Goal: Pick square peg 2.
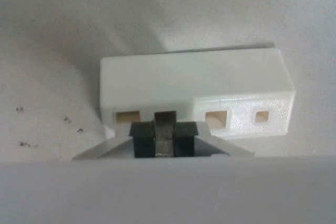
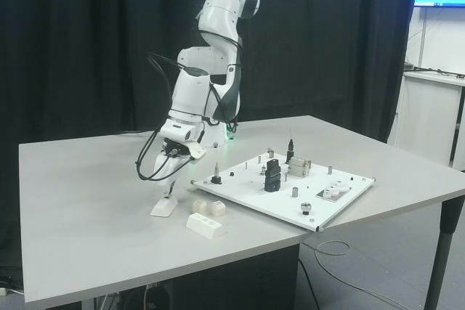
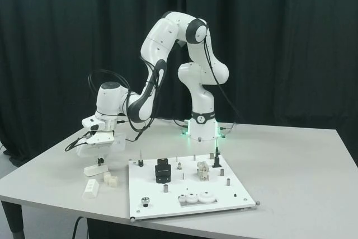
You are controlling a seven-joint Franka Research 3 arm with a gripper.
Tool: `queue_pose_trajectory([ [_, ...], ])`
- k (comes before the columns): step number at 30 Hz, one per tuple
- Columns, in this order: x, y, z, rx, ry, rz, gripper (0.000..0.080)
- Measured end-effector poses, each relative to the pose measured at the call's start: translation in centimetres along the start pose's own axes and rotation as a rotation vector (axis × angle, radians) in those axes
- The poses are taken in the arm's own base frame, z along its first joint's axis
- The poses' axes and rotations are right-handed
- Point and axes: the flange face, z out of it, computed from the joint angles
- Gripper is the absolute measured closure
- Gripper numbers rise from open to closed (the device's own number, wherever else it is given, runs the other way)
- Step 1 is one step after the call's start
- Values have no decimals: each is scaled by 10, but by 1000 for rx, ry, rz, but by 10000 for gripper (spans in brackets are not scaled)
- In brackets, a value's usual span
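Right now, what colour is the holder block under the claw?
White, a rectangular plastic block with square holes; clearest in the wrist view.

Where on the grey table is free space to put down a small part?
Free: the wide table area right of the white board. Crowded: around the tool, over the white peg holder, beside two more white blocks.

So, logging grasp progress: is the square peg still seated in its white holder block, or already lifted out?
Seated. In the wrist view the peg stands in a slot of the holder block, with the gripper shut on it.
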Motion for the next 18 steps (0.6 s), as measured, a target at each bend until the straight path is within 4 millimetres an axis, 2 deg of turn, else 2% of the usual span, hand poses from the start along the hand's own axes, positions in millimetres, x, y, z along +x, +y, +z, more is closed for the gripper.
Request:
queue_pose_trajectory([
  [9, 1, 7, -8, 2, -2, 7, 730],
  [18, 2, 18, -34, 32, -20, 9, 732],
])
